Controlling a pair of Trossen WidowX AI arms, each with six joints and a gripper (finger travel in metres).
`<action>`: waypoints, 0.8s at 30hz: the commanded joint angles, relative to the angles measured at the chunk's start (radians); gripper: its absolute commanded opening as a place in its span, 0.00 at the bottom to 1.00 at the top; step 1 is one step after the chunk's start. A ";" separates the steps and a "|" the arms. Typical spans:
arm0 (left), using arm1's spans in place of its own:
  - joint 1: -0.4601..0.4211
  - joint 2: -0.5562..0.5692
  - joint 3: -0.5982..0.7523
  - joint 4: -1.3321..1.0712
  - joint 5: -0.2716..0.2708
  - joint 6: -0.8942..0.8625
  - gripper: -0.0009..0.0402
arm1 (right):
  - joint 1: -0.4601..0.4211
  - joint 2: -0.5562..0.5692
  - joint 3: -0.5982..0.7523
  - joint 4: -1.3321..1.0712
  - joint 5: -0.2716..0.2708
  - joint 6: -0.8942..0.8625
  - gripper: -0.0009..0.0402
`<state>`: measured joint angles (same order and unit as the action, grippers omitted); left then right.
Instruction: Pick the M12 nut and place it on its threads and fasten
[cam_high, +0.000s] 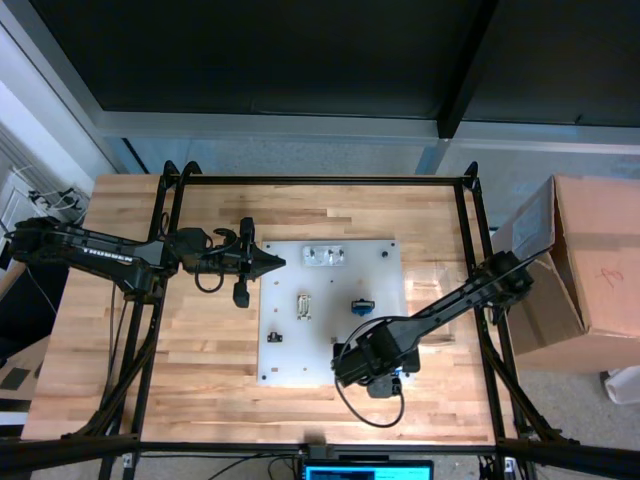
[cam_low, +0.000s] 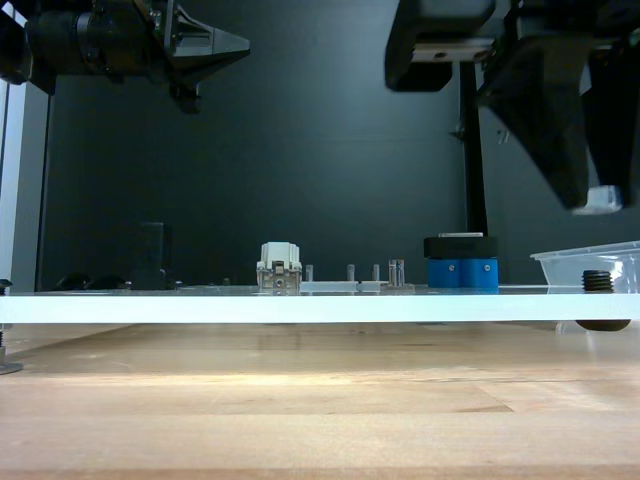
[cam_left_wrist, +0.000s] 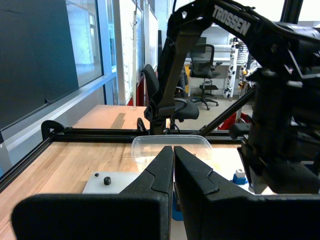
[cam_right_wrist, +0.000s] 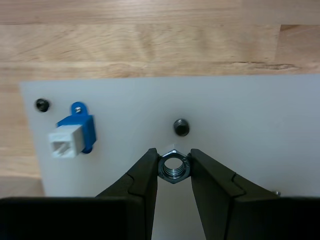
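The small silver hexagonal nut (cam_right_wrist: 173, 169) is clamped flat-to-flat between the two black fingers of the right gripper (cam_right_wrist: 173, 159). In the right wrist view its threaded bore faces the camera, bright and ring-grooved inside, with nothing in it. The same view shows the short black ribbed stud (cam_right_wrist: 182, 127) end-on, as a dark round dot on the white board (cam_right_wrist: 260, 130). It is just beyond the nut and apart from it, with a blue connector block with a white face (cam_right_wrist: 72, 137) off to one side. The low view adds height, which the wrist camera cannot give: the nut shows as a pale glint at the finger ends, held in the air well above the stud, whose ribs stand bare in front of the clear plastic tray (cam_low: 585, 262). In the high view the right gripper hangs over the board's near right edge and hides both nut and stud beneath it. The left gripper (cam_high: 268, 262) is held high over the board's far left edge, pointing inward. Its own wrist view shows its fingers (cam_left_wrist: 160, 172) pressed together with nothing between them.
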<state>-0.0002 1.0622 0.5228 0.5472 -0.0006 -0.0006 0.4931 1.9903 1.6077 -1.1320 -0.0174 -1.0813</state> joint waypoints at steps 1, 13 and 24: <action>0.000 0.000 0.000 0.000 0.000 0.000 0.02 | 0.002 0.033 0.023 0.002 0.000 0.000 0.08; 0.000 0.000 0.000 0.000 0.000 0.000 0.02 | 0.005 0.048 -0.009 0.048 0.000 0.000 0.08; 0.000 0.000 0.000 0.000 0.000 0.000 0.02 | 0.009 0.048 -0.017 0.067 0.002 0.003 0.08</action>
<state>-0.0002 1.0622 0.5224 0.5472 -0.0006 -0.0006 0.5022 2.0396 1.5925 -1.0672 -0.0147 -1.0805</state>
